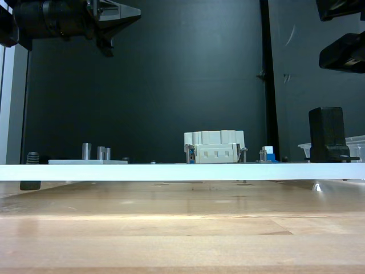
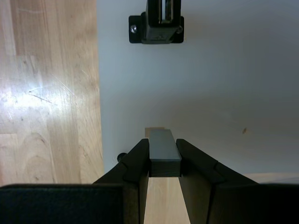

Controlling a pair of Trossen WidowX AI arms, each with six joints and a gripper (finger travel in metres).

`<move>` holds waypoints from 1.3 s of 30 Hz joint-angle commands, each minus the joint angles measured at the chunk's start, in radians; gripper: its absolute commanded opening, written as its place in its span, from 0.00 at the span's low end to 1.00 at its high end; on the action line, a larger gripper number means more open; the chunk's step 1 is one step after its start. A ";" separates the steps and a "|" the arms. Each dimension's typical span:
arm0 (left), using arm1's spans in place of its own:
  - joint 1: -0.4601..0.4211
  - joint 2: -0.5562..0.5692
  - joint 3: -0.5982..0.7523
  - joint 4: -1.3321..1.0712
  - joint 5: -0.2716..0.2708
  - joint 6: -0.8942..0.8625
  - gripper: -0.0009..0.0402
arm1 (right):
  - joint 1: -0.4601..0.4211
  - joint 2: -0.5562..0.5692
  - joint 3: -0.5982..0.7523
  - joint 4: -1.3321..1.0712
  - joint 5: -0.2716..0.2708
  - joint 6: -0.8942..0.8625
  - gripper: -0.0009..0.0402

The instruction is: Pick the 16mm bar and install on taskboard

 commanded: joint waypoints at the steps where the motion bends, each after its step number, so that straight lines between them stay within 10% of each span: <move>1: 0.000 0.000 0.000 0.000 0.000 0.000 0.02 | 0.000 0.000 -0.003 0.002 -0.002 0.000 0.05; 39: 0.000 0.000 0.000 0.000 0.000 0.000 0.02 | -0.002 0.000 -0.063 0.090 -0.010 0.001 0.05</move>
